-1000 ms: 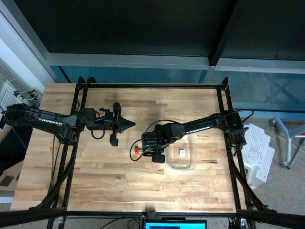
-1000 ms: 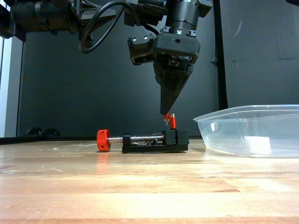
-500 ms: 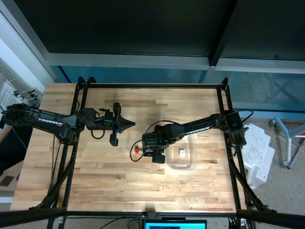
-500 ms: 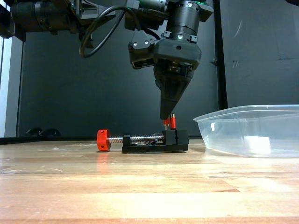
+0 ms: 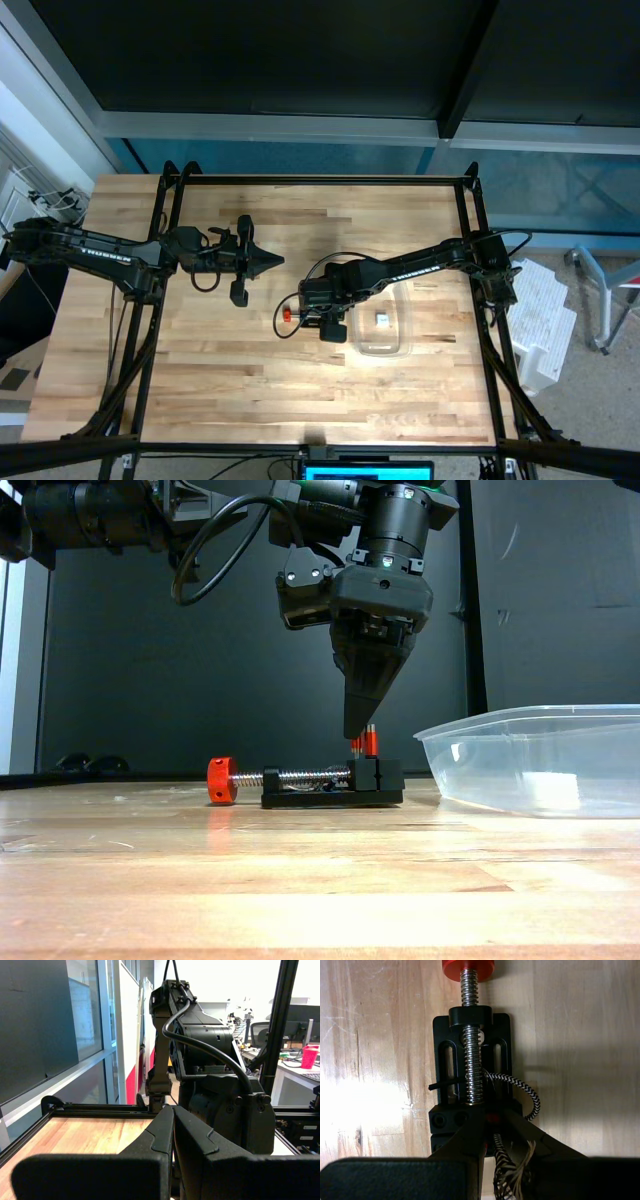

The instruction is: Pick the rca connector and install on the hub

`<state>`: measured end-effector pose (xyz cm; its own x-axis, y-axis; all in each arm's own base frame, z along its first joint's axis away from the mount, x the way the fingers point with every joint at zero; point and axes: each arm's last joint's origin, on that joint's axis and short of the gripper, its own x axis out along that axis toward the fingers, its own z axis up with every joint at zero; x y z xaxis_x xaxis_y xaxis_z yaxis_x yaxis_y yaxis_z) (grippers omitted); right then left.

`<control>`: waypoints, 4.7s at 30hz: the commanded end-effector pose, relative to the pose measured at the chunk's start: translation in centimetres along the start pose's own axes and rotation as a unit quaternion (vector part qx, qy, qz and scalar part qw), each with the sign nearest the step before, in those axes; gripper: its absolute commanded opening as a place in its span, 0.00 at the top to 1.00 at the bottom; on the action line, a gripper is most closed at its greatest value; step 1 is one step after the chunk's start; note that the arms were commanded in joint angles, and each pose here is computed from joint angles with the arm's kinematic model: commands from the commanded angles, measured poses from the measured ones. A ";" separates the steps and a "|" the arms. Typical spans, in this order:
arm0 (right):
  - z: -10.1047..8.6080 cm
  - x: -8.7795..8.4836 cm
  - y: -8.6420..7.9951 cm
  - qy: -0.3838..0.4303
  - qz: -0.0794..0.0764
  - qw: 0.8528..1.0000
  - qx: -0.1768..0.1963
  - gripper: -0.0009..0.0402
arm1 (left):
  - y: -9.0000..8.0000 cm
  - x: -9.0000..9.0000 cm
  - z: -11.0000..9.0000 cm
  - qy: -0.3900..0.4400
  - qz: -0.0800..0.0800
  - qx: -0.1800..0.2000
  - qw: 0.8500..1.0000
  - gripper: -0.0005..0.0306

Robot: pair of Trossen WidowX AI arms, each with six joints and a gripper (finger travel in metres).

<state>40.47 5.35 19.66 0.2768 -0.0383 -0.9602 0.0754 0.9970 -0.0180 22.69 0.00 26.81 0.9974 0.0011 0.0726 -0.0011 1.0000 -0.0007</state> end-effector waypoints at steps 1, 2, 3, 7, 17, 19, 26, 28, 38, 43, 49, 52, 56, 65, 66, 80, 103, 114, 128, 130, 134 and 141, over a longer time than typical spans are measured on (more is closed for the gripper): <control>-0.2 0.3 0.0 0.003 -0.002 1.000 0.000 0.98 | 0.0 0.0 0.0 0.000 0.000 0.000 1.000 0.98; -0.2 0.3 0.0 0.002 -0.002 1.000 0.000 0.98 | 0.0 0.0 0.0 0.000 0.000 0.000 1.000 0.98; -0.2 0.4 0.0 0.003 -0.002 1.000 0.000 0.98 | 0.0 0.0 0.0 0.000 0.000 0.000 1.000 0.98; -0.3 0.5 0.0 0.005 -0.002 1.000 -0.001 0.98 | 0.0 0.0 0.0 0.000 0.000 0.000 1.000 0.98; -0.3 0.6 0.0 -0.002 -0.001 1.000 -0.001 0.95 | 0.0 0.0 0.0 0.000 0.000 0.000 1.000 0.98; -0.2 0.6 0.0 -0.002 -0.001 1.000 -0.001 0.91 | 0.0 0.0 0.0 0.000 0.000 0.000 1.000 0.98; -0.2 0.6 0.0 -0.003 -0.001 1.000 -0.001 0.79 | 0.0 0.0 0.0 0.000 0.000 0.000 1.000 0.98; -0.2 0.6 0.0 -0.004 -0.001 1.000 -0.001 0.76 | 0.0 0.0 0.0 0.000 0.000 0.000 1.000 0.98; 0.0 0.3 0.0 -0.008 0.000 1.000 0.000 0.66 | 0.0 0.0 0.0 0.000 0.000 0.000 1.000 0.98; 0.3 -0.5 0.0 -0.008 0.000 1.000 -0.001 0.63 | 0.0 0.0 0.0 0.000 0.000 0.000 1.000 0.98; 0.8 -2.1 -0.2 -0.002 -0.002 1.000 0.001 0.61 | 0.0 0.0 0.0 0.000 0.000 0.000 1.000 0.98; 0.8 -3.0 -0.2 -0.002 -0.002 1.000 0.001 0.61 | 0.0 0.0 0.0 0.000 0.000 0.000 1.000 0.98; 0.9 -3.9 -0.3 -0.002 -0.002 1.000 0.003 0.61 | 0.0 0.0 0.0 0.000 0.000 0.000 1.000 0.98; 1.1 -4.5 -0.3 -0.002 -0.002 1.000 0.003 0.62 | 0.0 0.0 0.0 0.000 0.000 0.000 1.000 0.98; 1.1 -4.5 -0.3 -0.002 -0.002 1.000 0.003 0.62 | 0.0 0.0 0.0 0.000 0.000 0.000 1.000 0.98; 1.0 -4.5 -0.3 0.001 -0.002 1.000 0.003 0.62 | 0.0 0.0 0.0 0.000 0.000 0.000 1.000 0.98; 1.2 -1.7 0.0 0.027 -0.007 0.999 0.046 0.62 | 0.0 0.0 0.0 0.000 0.000 0.000 1.000 0.98; 1.1 -0.2 0.0 0.041 -0.012 0.998 0.049 0.62 | 0.0 0.0 0.0 -0.001 0.000 0.000 1.000 0.98; 1.2 -0.1 -0.2 0.036 -0.011 0.998 0.052 0.73 | 0.0 0.0 0.0 0.000 0.000 0.000 1.000 0.98; 1.2 0.0 -0.2 0.037 -0.012 0.998 0.052 0.75 | 0.0 0.0 0.0 0.000 0.000 0.000 1.000 0.98; 1.1 0.2 -0.2 0.040 -0.012 0.998 0.052 0.78 | 0.0 0.0 0.0 0.000 0.000 0.000 1.000 0.98; 1.1 0.2 -0.2 0.038 -0.012 0.998 0.052 0.86 | 0.0 0.0 0.0 0.000 0.000 0.000 1.000 0.98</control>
<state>41.57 5.05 19.85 0.2044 -0.0492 -0.9777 0.1808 0.9834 -0.0117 22.69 0.00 26.82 0.9974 0.0011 0.0726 -0.0011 1.0000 -0.0007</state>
